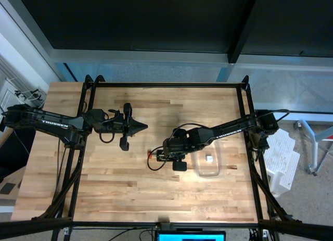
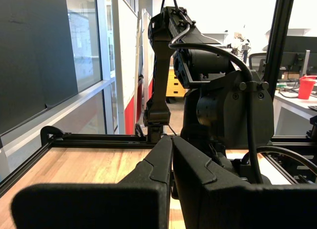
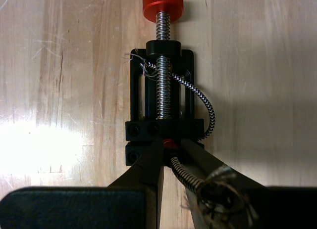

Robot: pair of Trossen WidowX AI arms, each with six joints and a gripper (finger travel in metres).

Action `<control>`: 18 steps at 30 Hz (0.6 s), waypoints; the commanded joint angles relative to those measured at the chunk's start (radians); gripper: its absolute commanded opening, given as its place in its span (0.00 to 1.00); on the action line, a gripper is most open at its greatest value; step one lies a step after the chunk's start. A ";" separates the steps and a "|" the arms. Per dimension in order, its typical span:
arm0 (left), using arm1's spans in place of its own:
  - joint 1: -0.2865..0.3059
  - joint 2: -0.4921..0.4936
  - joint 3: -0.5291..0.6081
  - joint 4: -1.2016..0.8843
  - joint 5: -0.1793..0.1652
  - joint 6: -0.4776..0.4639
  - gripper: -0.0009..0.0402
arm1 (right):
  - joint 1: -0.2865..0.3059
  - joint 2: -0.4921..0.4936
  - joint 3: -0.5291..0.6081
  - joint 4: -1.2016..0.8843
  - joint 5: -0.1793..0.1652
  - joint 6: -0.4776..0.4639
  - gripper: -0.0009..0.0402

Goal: Pick the RCA connector and install on taskboard

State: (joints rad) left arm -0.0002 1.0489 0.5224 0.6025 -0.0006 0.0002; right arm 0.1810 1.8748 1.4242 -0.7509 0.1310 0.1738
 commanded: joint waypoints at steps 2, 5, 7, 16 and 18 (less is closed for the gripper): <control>0.000 0.000 0.000 0.000 0.000 0.000 0.02 | 0.000 0.001 -0.018 0.012 0.000 0.000 0.02; 0.000 0.000 0.000 0.000 0.000 0.000 0.02 | -0.001 0.001 -0.032 0.024 0.000 0.000 0.02; 0.000 0.000 0.000 0.000 0.000 0.000 0.02 | -0.001 0.001 -0.042 0.034 -0.001 0.000 0.02; 0.000 0.000 0.000 0.000 0.000 0.000 0.02 | -0.002 0.001 -0.047 0.039 -0.001 0.000 0.02; 0.000 0.000 0.000 0.000 0.000 0.000 0.02 | -0.002 0.001 -0.047 0.039 -0.001 0.000 0.02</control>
